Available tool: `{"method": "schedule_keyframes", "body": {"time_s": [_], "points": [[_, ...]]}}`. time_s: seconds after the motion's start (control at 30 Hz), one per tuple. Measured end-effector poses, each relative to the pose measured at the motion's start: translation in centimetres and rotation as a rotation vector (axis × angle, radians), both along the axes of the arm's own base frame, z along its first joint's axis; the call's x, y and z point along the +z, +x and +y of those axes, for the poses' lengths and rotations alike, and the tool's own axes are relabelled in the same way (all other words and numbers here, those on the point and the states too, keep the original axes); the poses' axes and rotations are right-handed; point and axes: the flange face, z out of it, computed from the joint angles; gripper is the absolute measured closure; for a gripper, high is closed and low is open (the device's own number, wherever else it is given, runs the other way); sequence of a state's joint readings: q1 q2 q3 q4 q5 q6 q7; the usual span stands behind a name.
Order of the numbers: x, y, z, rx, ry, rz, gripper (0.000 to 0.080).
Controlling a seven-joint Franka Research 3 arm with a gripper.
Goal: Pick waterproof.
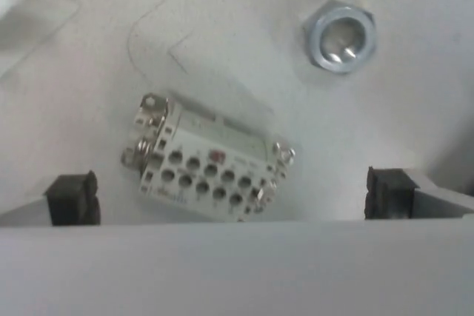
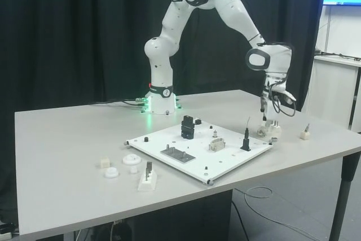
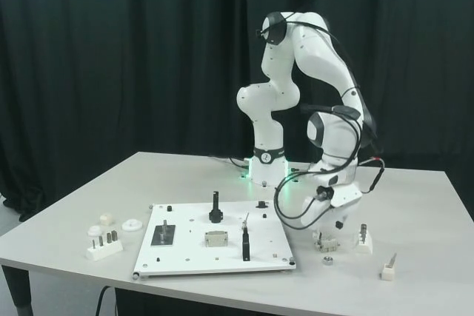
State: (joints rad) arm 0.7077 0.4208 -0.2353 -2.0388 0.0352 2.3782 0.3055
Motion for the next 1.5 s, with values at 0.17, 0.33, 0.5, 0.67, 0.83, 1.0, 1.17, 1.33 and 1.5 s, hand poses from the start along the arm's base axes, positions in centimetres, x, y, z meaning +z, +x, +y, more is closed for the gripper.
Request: {"method": "schedule_keyframes", "body": {"time_s": [0.17, 0.33, 0.5, 0.67, 0.83, 1.0, 1.17, 1.33, 1.5], "points": [[1.9, 0.1, -0.1, -0.024, -0.001, 0.001, 0.0003], [3.2, 0.1, -0.1, -0.034, -0.002, 0.001, 0.0003], [4.0, 0.0, -0.2, -0.042, -0.009, 0.001, 0.0003], [4.3, 0.0, -0.2, -0.058, -0.012, -0.005, 0.0003], [4.5, 0.0, -0.2, -0.08, -0.01, -0.009, 0.0003], [4.7, -0.1, -0.1, -0.093, -0.009, -0.012, 0.0003], [4.8, 0.0, -0.1, -0.146, -0.009, -0.019, 0.0003], [4.9, 0.0, 0.0, -0.226, -0.008, -0.03, 0.0003], [5.1, 0.1, 0.2, -0.357, -0.006, -0.048, 0.0003]]}}
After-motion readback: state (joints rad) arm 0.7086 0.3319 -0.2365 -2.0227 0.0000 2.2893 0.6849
